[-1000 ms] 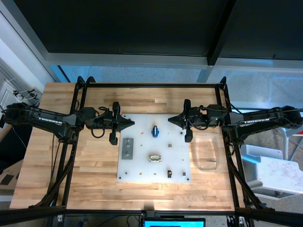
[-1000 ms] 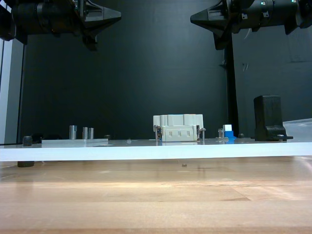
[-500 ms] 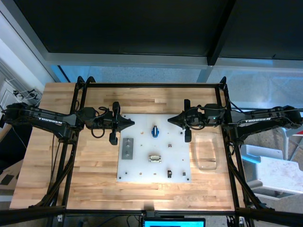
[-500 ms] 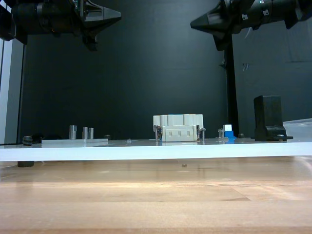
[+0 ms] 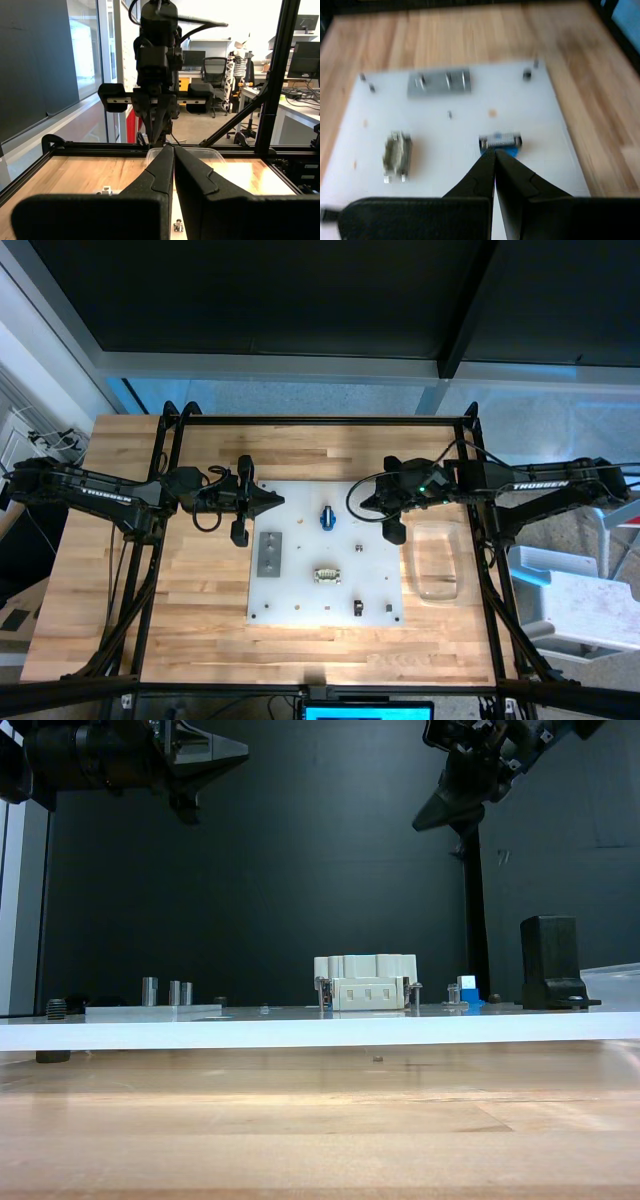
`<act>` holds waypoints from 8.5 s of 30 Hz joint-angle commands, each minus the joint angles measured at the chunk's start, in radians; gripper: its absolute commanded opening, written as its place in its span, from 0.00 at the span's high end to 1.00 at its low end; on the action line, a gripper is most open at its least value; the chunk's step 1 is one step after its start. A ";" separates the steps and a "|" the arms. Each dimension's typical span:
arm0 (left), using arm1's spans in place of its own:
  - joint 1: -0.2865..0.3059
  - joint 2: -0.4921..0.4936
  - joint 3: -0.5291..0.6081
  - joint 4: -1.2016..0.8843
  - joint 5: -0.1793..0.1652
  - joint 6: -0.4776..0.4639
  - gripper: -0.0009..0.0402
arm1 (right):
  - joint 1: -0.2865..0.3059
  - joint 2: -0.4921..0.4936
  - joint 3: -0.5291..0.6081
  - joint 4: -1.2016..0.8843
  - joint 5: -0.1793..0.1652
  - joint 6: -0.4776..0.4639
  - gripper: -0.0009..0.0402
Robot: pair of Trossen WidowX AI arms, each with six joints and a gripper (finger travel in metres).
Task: Pick the 16mm bar from the taskboard and place it in the container
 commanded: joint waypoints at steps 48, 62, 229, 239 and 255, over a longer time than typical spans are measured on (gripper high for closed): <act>0.000 0.000 0.000 0.000 0.000 0.000 0.98 | 0.186 0.270 0.274 -0.655 -0.024 0.167 0.98; 0.000 0.000 0.000 0.000 0.000 0.000 0.98 | 0.317 0.308 0.274 -0.653 -0.024 0.296 0.98; 0.000 0.000 0.000 0.000 0.000 0.000 0.98 | 0.638 0.548 0.186 -0.305 0.026 0.525 0.88; 0.000 0.000 0.000 0.000 0.000 0.000 0.98 | 0.637 0.473 0.186 -0.347 0.027 0.525 0.88; 0.000 0.000 0.000 0.000 0.000 0.000 0.98 | 0.632 0.384 0.297 -0.502 0.027 0.521 0.88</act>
